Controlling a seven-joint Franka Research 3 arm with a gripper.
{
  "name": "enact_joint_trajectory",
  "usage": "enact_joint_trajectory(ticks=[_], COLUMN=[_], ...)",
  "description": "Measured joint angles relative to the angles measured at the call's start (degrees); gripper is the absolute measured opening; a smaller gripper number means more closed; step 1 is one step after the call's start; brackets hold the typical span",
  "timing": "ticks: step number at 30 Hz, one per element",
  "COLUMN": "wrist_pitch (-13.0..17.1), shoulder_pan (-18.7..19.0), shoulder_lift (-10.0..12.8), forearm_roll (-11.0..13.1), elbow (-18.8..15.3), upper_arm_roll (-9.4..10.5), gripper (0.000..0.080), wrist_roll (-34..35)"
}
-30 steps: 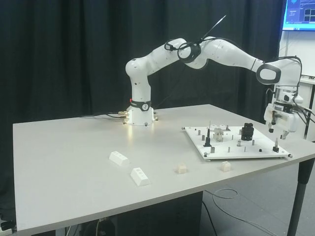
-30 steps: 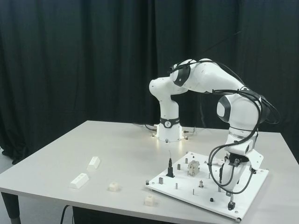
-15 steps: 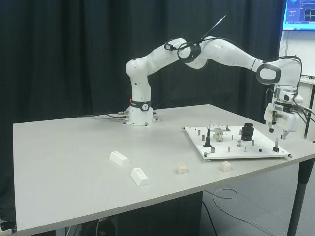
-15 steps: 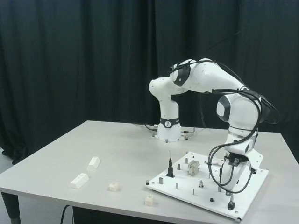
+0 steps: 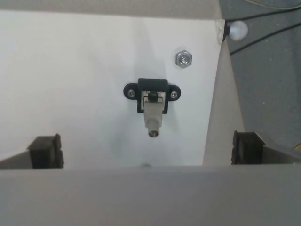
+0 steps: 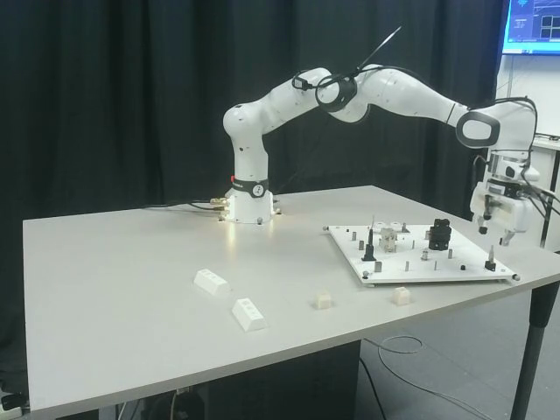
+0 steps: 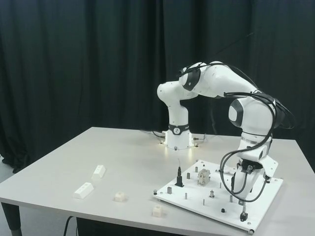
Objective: Remove D-SUB.
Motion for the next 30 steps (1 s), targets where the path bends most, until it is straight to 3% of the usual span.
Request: enact_joint_trajectory(ticks=[30], wrist_pitch=[-1.2], shoulder_pan=[0.1], shoulder_lift=[-0.2], forearm_roll=[0.0], elbow=[0.9], upper_arm_roll=[-0.28], gripper=[0.0800], wrist_roll=[0.0])
